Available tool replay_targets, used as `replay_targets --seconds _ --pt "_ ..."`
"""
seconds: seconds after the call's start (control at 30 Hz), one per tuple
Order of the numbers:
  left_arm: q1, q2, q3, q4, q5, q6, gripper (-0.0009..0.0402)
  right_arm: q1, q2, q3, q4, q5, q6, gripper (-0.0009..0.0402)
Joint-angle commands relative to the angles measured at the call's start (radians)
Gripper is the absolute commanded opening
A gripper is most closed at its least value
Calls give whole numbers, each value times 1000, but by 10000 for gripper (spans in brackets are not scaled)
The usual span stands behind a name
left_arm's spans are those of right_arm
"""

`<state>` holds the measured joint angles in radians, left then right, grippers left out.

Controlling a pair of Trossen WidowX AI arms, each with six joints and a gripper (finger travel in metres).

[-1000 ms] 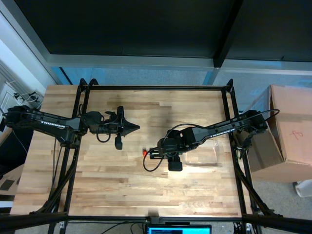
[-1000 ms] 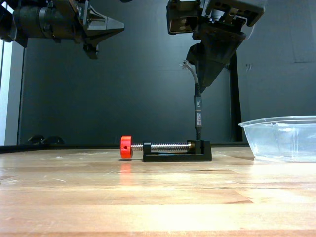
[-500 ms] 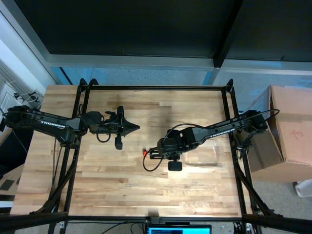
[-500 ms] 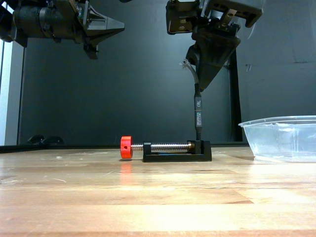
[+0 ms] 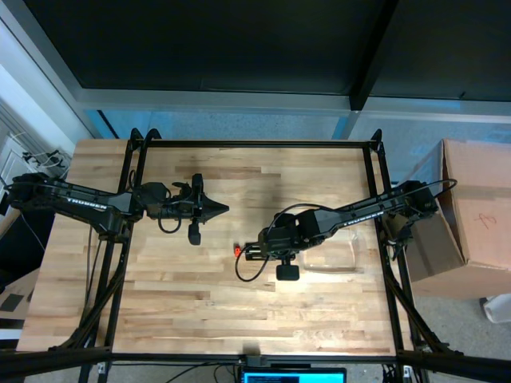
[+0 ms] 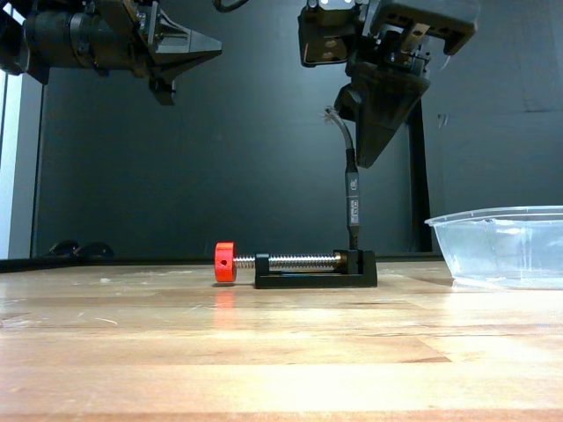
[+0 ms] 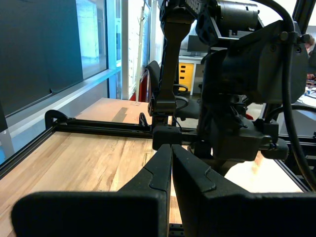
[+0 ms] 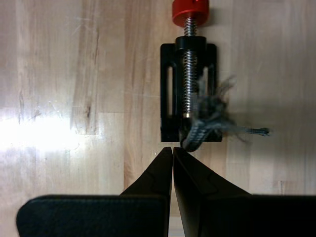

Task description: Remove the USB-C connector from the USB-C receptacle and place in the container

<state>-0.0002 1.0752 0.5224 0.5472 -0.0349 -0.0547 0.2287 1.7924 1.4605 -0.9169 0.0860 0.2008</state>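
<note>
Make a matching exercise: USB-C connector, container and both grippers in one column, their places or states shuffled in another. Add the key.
1. USB-C connector
2. container
3. left gripper
4. right gripper

A. shut, high over the table's left side
B. on the table, to the right of the clamp
C. shut, directly above the clamp
D. upright, seated in the clamp

Pairs: 1-D, 2-B, 3-A, 4-C

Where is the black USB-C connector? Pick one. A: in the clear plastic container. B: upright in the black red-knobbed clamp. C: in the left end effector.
B: the black USB-C connector stands upright in the black red-knobbed clamp, the right end effector just above it, the left end effector held high, far from the clamp.
</note>
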Motion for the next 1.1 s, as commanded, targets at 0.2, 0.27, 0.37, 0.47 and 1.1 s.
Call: replay_targets --seconds 0.2,0.27,0.37,0.47,1.1 --pt "0 0 0 0 0 0 0 4 -5 0 -17 1 1 0" --pt "0 0 0 0 0 0 0 5 -9 0 -17 1 0 0" --pt "0 0 0 0 0 0 0 7 -19 0 -24 1 1 0" --pt "0 0 0 0 0 0 0 8 -32 0 -37 1 1 0" --pt "0 0 0 0 0 0 0 10 -143 0 -93 1 26 0"
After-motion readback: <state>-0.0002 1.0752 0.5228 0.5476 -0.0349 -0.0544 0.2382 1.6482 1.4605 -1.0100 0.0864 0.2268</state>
